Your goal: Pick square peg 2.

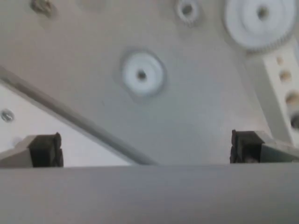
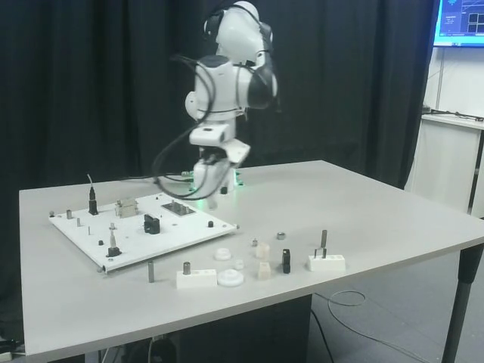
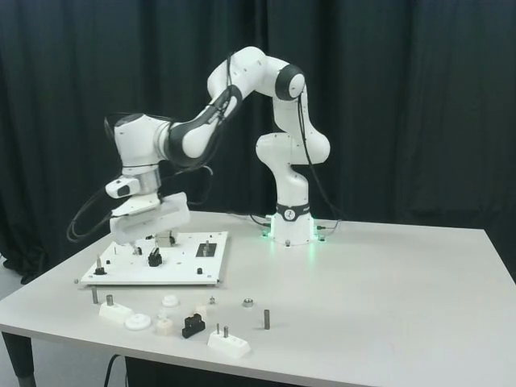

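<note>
So the end effector (image 2: 210, 198) hangs over the near edge of the white assembly board (image 2: 136, 234), up off the bench (image 2: 363, 204). In the wrist view its fingers (image 1: 46, 150) are spread wide with nothing between them, so released, no grasp yet.

Square peg 2 has to be somewhere in the loose parts at the front of the bench, but I honestly can't tell which piece it is. My guesses are the lone standing peg (image 2: 150, 271) beside the left holder block (image 2: 198, 280), or the taller standing peg (image 2: 324, 238) just behind the right holder block (image 2: 327, 263). Neither shows in the wrist view, only a small white gear (image 1: 142, 74) and a big white gear (image 1: 261, 18).

To do this well, I'd say travel out over the loose parts first. Get the peg centred between the fingers, square the pads to its flat faces, then drop straight down and close low on it. Approach at an angle and it'll likely tip.

Containers: the left holder block carries one short peg (image 2: 187, 266), and the right one holds thin pins. The holder strip (image 1: 285, 79) in the wrist view shows a row of holes, and I can't tell if they're filled.
</note>
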Motion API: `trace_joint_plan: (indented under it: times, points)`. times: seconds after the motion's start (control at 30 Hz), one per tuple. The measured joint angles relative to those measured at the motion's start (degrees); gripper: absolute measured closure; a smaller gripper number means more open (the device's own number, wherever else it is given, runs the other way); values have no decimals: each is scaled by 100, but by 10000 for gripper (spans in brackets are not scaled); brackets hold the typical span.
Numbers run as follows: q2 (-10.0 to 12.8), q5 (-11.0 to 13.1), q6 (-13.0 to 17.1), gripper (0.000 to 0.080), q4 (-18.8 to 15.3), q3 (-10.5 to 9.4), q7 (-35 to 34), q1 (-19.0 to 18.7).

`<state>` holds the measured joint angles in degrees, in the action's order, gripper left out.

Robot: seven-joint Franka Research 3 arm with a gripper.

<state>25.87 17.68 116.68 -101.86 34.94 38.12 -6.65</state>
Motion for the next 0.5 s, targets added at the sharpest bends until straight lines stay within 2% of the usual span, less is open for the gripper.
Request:
trace_joint_plan:
  times: [0.27, 0.5]
  points:
    - [-62, -265, 33, 3, -15, -3, -33, -515]
    - [-73, -477, 217, 3, -18, -25, -75, -865]
